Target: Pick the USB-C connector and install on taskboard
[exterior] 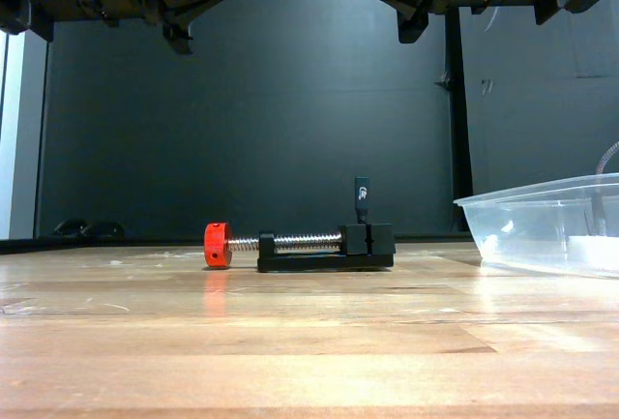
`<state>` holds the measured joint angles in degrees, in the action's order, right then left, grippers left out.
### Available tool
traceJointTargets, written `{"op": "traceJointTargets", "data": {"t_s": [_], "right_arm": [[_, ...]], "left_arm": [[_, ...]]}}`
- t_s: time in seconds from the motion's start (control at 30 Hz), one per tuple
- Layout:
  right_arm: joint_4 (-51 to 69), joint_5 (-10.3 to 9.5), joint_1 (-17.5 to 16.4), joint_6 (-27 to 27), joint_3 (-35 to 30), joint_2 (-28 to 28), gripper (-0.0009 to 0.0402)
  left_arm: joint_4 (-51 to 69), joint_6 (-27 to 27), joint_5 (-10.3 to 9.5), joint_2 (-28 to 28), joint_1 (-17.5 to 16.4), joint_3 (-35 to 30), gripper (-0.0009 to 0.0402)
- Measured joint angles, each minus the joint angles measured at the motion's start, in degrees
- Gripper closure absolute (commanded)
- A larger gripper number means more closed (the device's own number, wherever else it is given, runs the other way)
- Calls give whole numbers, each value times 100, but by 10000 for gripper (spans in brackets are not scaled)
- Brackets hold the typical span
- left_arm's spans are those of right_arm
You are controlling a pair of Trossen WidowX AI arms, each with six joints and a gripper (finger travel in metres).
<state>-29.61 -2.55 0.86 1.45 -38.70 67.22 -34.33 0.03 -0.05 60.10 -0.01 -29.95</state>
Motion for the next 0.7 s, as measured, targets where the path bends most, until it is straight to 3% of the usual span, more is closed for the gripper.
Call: {"op": "traceJointTargets", "data": {"t_s": [0.47, 0.6, 0.7], "right_arm": [[0, 9, 0, 0, 0, 0, 393], [28, 243, -4, -140, 0, -13, 393], [321, 260, -9, -157, -26, -101, 393]], "left_arm": [[0, 0, 2, 2, 2, 0, 393], [0, 2, 2, 0, 2, 0, 393], [-2, 0, 2, 0, 2, 0, 393]]}}
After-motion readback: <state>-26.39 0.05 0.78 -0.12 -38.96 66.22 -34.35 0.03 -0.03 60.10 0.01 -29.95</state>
